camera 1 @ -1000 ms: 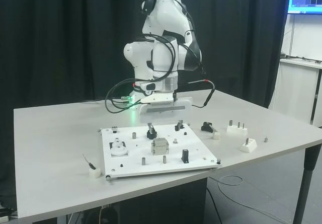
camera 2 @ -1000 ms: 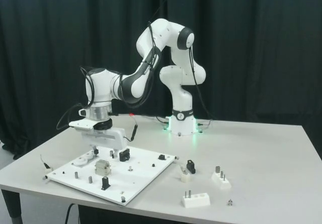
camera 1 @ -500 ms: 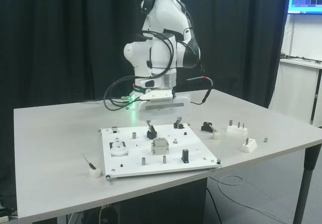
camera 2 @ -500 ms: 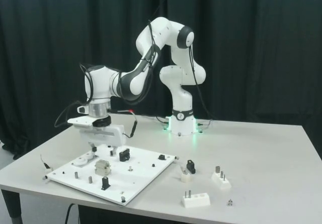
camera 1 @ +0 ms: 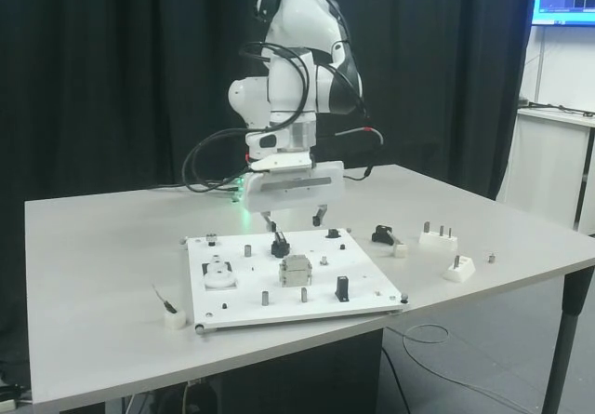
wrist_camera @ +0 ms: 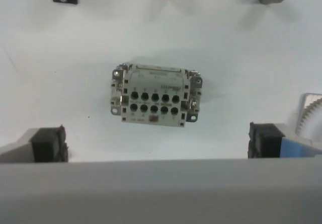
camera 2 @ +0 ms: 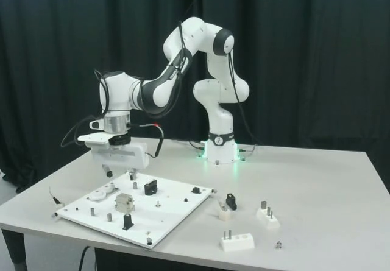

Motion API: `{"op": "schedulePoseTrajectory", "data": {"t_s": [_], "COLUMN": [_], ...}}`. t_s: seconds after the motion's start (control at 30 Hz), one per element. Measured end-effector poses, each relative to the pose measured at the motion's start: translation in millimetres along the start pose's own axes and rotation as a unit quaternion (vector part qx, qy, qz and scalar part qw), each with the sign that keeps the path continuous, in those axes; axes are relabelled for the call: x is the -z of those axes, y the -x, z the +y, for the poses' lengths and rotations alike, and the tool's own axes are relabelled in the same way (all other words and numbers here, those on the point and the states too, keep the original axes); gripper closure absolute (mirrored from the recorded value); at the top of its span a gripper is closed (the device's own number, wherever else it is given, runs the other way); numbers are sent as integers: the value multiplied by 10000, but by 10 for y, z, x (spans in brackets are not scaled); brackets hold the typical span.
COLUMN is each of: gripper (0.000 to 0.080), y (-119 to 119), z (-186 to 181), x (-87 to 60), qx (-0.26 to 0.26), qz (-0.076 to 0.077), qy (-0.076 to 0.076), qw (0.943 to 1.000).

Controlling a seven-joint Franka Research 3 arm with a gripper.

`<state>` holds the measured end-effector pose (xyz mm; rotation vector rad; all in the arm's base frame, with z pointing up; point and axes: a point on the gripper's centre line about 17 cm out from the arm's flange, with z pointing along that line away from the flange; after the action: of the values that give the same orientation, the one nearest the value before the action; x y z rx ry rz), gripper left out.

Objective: Pick BNC.

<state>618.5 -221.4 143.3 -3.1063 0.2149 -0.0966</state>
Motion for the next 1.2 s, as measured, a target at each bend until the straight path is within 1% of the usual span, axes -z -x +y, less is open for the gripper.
{"op": "schedulePoseTrajectory", "data": {"t_s": [0.47,0.53,0.67,0.8,0.97,1.07,1.2], "gripper": [3,3,3,3,3,3,3], "y": [30,26,-2,-35,-84,-117,-146], "z": [-30,-77,-236,-473,-908,-1220,-1656], "x": [99,107,121,132,154,185,233], "qx": [23,19,-82,-257,-445,-572,-829], "qz": [55,57,84,88,73,74,57], "qy": [-79,-120,-264,-406,-561,-630,-675], "qw": [10000,9999,9996,9988,9974,9963,9943]}}
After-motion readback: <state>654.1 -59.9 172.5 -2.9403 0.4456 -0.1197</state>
